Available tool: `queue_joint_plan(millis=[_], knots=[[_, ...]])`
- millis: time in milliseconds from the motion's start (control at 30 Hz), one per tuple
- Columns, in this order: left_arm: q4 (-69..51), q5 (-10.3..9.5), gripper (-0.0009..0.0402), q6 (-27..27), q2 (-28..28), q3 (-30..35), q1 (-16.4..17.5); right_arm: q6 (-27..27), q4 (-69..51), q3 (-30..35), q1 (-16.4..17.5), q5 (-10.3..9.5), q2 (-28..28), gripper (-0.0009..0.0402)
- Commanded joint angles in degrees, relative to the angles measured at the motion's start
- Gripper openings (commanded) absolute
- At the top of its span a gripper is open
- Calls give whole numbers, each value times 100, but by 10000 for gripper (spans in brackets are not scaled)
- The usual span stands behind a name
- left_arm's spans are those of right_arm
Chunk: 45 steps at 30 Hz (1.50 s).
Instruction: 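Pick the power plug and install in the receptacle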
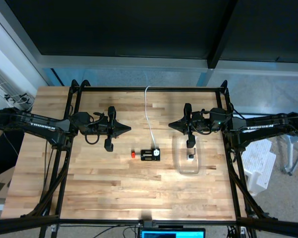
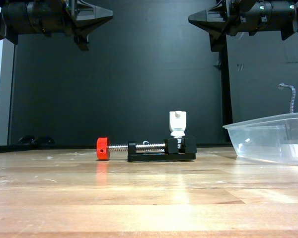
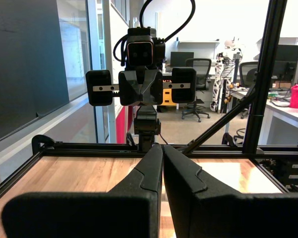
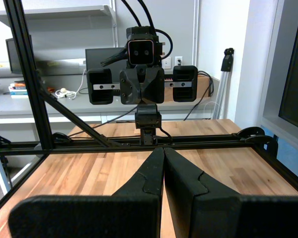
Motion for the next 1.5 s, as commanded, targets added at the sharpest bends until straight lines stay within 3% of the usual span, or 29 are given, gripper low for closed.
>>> queue_joint_plan(millis=[33, 500, 633, 733, 767, 800, 867, 900, 967, 1233, 1267, 1400, 1500], knots=[[2, 2, 0, 0, 2, 0, 2, 0, 2, 2, -2, 0, 2, 0], [2, 2, 0, 0, 2, 0, 0, 0, 4, 2, 0, 0, 2, 0], [2, 2, 0, -2, 2, 0, 0, -2, 173, 13, -2, 433, 42, 0], [2, 2, 0, 0, 2, 0, 2, 2, 166, 24, 2, 442, 42, 0], [2, 2, 0, -2, 2, 0, 0, 0, 160, 24, 4, 409, 37, 0], [2, 2, 0, 0, 2, 0, 0, -13, 13, 24, 4, 225, 0, 0], [2, 2, 0, -2, 2, 2, 0, -140, -267, 24, -2, -339, -149, 0], [2, 2, 0, 0, 2, 0, 0, -205, -387, 33, 0, -356, -199, 0], [2, 2, 0, 0, 2, 0, 2, -144, -855, 125, 4, -210, -374, 0], [2, 2, 0, 0, 2, 0, 2, -140, -3410, 817, 103, -74, -804, 0], [2, 2, 0, 0, 2, 0, 0, -140, -3703, 920, 138, 4, -811, 0], [2, 2, 0, 0, 2, 0, 0, -186, -4804, 1281, 455, 636, -811, 0], [4, 2, 0, -2, 2, 0, 0, -129, -5421, 1488, 623, 629, -807, 0]])
